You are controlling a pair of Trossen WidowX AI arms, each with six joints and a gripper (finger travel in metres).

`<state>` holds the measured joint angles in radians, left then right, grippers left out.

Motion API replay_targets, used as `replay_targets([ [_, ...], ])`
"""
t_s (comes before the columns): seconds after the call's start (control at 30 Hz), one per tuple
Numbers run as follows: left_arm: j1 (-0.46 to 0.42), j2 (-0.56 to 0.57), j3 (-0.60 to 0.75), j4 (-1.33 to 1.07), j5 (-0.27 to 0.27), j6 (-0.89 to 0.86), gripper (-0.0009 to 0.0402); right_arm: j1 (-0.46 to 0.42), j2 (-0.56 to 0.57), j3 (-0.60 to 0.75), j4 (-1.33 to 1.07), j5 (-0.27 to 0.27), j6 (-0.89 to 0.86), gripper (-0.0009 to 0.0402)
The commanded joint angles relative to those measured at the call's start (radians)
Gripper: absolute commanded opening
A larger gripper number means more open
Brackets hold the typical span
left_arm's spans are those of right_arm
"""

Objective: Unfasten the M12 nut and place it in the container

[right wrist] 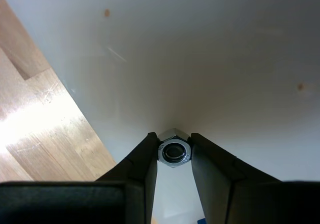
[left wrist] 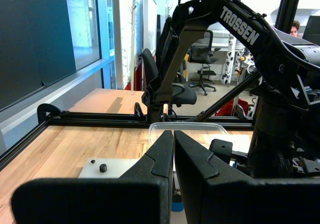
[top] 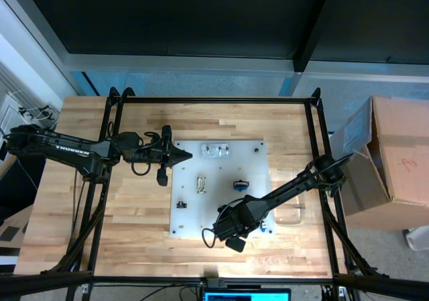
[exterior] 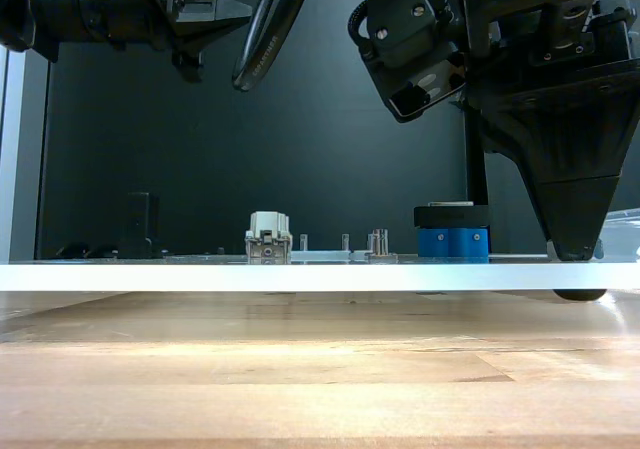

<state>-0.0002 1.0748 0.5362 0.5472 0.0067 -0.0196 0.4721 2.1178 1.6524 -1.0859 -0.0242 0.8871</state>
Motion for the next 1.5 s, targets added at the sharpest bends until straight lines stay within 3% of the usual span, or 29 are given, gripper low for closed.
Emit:
replay_targets([
  [0.03,0.0,0.0,0.0,0.0,0.0,0.0,0.0,0.0,-0.003,-0.001,0.0,0.002,-0.058,0.004],
  [0.27,0.0,0.0,0.0,0.0,0.0,0.0,0.0,0.0,-0.005,-0.001,0.006,0.001,-0.386,-0.0002],
  [0.87,0.0,0.0,0.0,0.0,0.0,0.0,0.0,-0.001,-0.006,-0.001,0.016,0.002,-1.494,0.0012],
  [1.1,0.0,0.0,0.0,0.0,0.0,0.0,0.0,-0.001,-0.006,-0.008,0.024,0.002,-1.681,0.0032],
  [1.3,0.0,0.0,0.0,0.0,0.0,0.0,0.0,0.001,-0.006,-0.008,0.021,0.002,-1.678,0.0059],
  [1.5,0.0,0.0,0.0,0.0,0.0,0.0,0.0,0.003,-0.011,-0.008,0.019,-0.003,-1.651,0.0123],
])
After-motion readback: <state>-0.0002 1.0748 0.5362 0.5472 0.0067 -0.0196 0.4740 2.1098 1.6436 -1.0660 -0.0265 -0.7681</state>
